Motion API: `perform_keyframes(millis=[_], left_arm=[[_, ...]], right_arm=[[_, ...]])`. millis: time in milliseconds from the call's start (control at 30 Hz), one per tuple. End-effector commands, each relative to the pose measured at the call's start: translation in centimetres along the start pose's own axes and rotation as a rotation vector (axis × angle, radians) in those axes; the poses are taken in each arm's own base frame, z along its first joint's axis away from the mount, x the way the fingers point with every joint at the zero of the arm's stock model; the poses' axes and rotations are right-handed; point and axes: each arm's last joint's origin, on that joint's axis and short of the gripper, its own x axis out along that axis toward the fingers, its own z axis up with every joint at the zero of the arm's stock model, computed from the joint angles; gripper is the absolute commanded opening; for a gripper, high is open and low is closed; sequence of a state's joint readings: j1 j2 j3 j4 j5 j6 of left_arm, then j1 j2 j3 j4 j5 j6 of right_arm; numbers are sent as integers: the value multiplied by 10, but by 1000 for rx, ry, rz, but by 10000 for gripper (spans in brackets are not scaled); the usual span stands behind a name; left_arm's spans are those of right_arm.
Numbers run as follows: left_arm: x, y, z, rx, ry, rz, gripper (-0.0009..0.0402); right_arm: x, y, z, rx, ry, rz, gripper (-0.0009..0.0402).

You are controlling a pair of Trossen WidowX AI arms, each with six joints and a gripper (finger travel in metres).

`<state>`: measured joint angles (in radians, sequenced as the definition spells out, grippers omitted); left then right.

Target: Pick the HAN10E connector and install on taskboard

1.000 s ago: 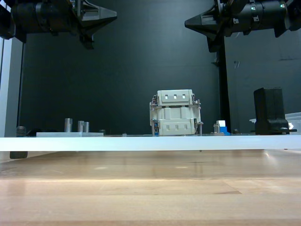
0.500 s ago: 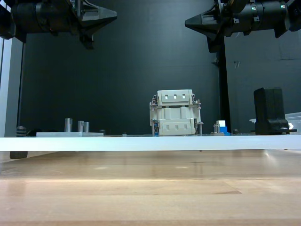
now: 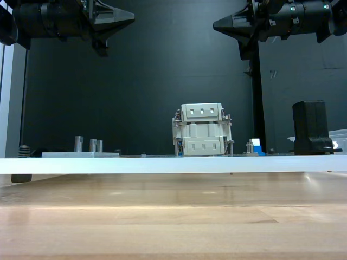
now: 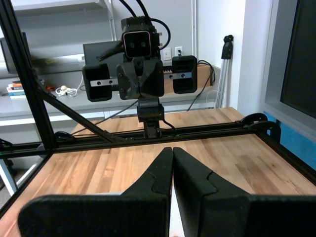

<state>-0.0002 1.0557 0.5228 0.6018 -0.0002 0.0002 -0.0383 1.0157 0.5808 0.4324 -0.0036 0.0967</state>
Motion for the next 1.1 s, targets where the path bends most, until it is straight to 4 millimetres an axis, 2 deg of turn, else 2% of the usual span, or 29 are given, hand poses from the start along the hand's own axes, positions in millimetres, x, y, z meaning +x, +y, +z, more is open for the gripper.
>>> perform_keyframes(millis=[33, 367, 1100], left_arm=[[0, 0, 0, 0, 0, 0, 1], [0, 0, 0, 0, 0, 0, 1], [0, 0, 0, 0, 0, 0, 1]], right_arm=[[0, 1, 1, 1, -2, 2, 0], [1, 1, 6, 1, -16, 19, 0], [1, 1, 4, -1, 6, 16, 0]])
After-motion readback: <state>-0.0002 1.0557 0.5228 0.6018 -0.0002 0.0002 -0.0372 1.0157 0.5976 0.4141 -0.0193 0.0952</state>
